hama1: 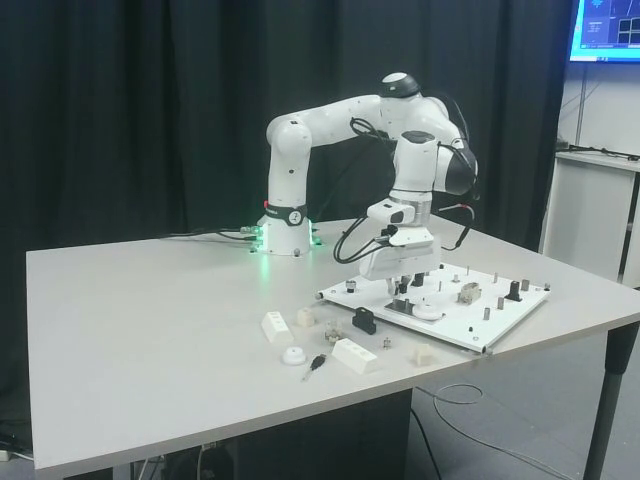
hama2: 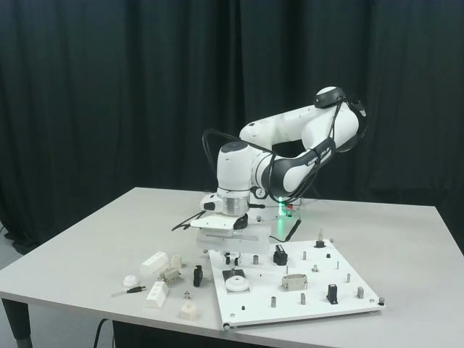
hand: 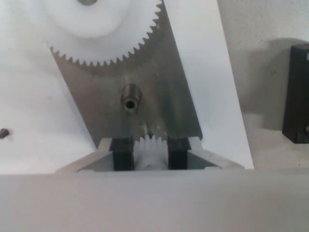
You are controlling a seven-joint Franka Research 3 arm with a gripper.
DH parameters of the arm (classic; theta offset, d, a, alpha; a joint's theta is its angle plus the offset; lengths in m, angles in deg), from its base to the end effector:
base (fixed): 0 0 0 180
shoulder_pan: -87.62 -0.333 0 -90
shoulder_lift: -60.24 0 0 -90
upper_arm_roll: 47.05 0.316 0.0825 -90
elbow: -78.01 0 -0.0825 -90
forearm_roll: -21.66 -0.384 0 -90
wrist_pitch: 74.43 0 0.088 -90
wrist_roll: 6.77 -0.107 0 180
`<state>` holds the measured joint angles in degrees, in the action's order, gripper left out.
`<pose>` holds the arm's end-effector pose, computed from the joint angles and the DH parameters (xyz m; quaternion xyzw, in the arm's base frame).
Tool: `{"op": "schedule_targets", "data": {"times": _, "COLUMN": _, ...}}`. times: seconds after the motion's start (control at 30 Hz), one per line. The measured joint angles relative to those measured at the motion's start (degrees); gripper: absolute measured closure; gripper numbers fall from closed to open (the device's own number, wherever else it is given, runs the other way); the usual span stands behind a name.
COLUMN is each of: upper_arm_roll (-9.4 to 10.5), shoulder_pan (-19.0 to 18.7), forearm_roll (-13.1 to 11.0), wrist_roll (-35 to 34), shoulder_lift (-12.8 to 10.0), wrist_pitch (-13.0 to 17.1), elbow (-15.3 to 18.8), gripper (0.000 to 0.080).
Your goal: Remove small gear.
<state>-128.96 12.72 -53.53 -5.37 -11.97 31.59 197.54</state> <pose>0.5553 0.0214 0.2263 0.9407 -0.3383 -0.0045 0.0239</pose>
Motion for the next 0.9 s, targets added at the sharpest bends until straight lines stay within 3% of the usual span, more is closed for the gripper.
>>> {"op": "schedule_targets", "data": {"times": 0.63, "upper_arm_roll": -0.04, "shoulder_pan": 0.08, "forearm_roll": -0.16, "wrist_roll": 1.7, "shoulder_lift": 0.11, "wrist_pitch": -0.11, "elbow": 0.05, "gripper": 0.0656}}
{"op": "schedule_targets", "data": {"times": 0.9, "upper_arm_roll": -1.49, "shoulder_pan": 0.09, "forearm_roll": -0.16, "wrist_roll": 2.67, "shoulder_lift": 0.19, "wrist_pitch": -1.03, "elbow": 0.17, "gripper": 0.0656}}
